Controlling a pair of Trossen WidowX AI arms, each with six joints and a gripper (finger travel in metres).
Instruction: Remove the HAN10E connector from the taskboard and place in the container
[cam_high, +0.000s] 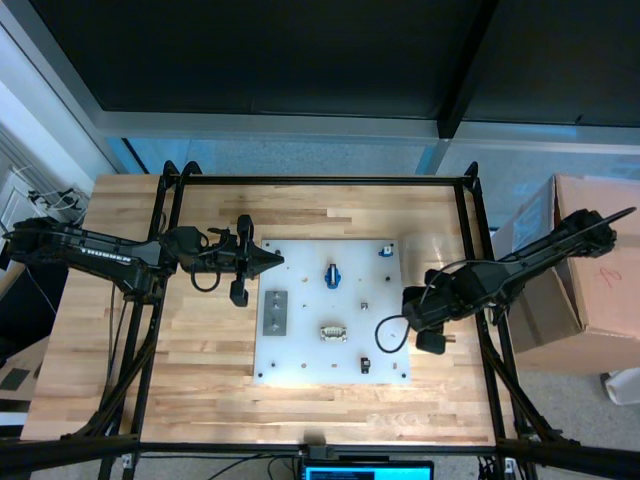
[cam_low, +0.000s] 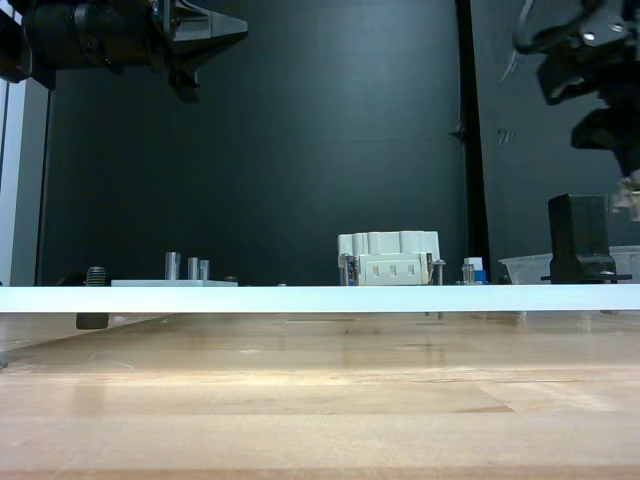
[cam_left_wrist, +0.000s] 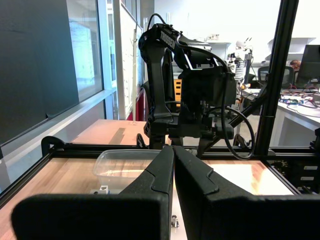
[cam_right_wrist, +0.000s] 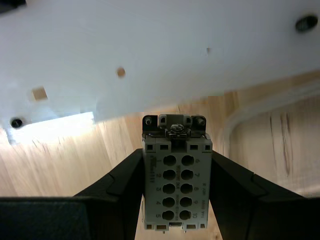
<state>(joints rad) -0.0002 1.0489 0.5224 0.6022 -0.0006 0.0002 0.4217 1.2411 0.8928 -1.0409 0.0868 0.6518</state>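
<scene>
High view read as a clock face centred on the white taskboard (cam_high: 300, 350): the right gripper (cam_high: 432, 337) hangs above bare wood just off the 3 o'clock edge. Its jaws are clamped on the flanks of the HAN10E connector (cam_right_wrist: 176, 185), which is clear of the board with its ten-hole face toward the wrist camera, a side grip that probably leaves the contact face free. The clear container (cam_high: 425, 250) lies at 2 o'clock, near but not beneath the held part, so the carry appears unfinished; a beige housing (cam_high: 334, 332) sits on the board just toward 6 o'clock of centre. The left gripper (cam_high: 278, 257) is raised above the 10 o'clock corner, jaws pressed together on nothing, apparently kept out of the transfer path.
</scene>
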